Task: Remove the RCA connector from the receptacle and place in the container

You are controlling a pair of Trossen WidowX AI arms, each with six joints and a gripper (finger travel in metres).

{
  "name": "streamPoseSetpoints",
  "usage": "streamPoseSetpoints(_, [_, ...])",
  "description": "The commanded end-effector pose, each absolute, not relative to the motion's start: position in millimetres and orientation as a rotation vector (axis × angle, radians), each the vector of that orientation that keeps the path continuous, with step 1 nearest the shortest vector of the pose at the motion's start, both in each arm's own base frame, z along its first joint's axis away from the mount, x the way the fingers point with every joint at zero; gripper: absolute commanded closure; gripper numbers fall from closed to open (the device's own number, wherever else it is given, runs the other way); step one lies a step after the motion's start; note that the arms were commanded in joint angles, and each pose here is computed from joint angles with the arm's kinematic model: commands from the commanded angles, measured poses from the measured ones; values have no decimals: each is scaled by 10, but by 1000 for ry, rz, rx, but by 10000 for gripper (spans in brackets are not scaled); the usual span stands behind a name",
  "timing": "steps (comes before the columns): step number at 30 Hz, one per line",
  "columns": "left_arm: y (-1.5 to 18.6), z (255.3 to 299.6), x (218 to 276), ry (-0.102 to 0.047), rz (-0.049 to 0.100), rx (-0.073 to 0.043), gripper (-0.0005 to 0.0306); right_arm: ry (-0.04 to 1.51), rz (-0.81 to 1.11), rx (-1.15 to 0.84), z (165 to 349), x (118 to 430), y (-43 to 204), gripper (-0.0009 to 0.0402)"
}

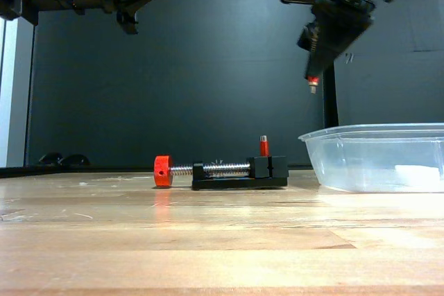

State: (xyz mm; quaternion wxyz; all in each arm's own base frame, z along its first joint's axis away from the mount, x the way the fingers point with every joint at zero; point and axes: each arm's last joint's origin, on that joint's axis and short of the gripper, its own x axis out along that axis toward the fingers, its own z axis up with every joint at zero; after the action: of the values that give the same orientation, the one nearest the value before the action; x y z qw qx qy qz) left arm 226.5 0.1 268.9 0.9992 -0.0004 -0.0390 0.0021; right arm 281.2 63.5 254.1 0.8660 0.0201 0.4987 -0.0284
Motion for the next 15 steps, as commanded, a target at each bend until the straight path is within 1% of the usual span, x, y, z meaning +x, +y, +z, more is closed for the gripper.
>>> streamPoseSetpoints(1, [2, 2690, 2265, -78, 4, -1, 300, 1069, -71, 23, 2508, 2669, 649, 391])
streamPoseSetpoints(7, [2, 2690, 2265, -78, 4, -1, 300, 1108, -78, 25, 2415, 2445, 634, 391])
streamPoseSetpoints(15, [2, 2690, 2265, -78, 4, -1, 300, 1198, -85, 16, 2214, 2213, 671, 391])
